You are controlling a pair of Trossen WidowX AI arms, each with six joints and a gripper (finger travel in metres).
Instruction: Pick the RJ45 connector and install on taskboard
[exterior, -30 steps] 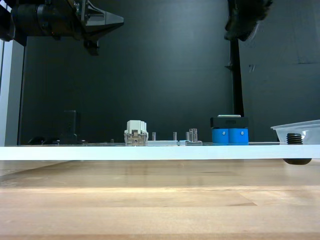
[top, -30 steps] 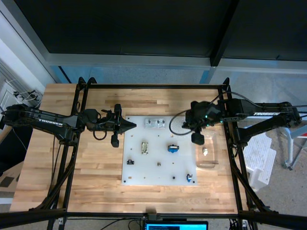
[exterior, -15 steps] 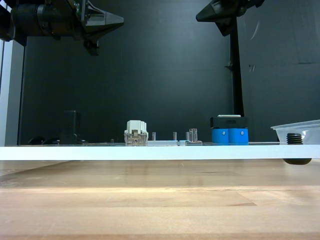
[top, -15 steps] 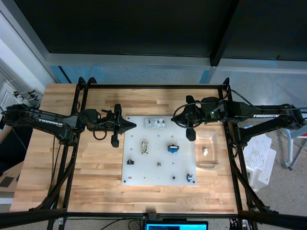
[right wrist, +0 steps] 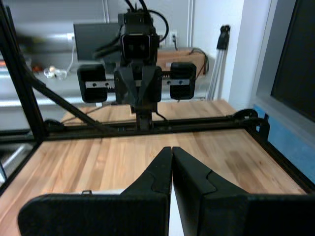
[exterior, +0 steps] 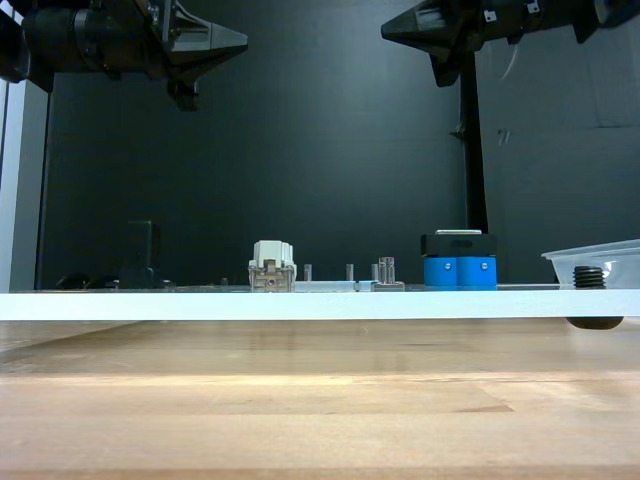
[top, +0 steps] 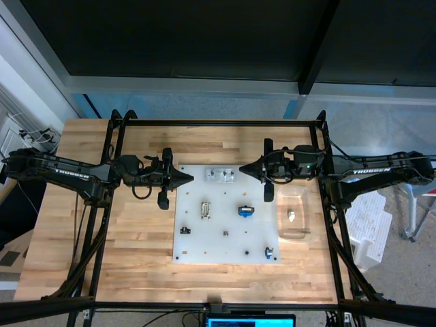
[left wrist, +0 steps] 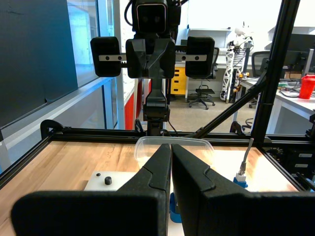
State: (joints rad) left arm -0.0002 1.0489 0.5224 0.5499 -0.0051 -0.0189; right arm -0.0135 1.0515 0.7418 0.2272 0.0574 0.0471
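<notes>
Connector [left wrist: 242, 169] stands upright, seated in the blue jack [left wrist: 239, 182] at the near right corner of the board [top: 204, 248]; its cable [left wrist: 248, 151] rises off it, seen plainly in the left wrist view. White block [top: 291, 215] lies alone in the tray [top: 303, 236]. Right gripper [top: 241, 167] hangs high over the board's far edge, fingers clenched on nothing, well apart from the connector. Left gripper [top: 191, 178] hangs high at the board's far left, fingers likewise pressed together and empty.
</notes>
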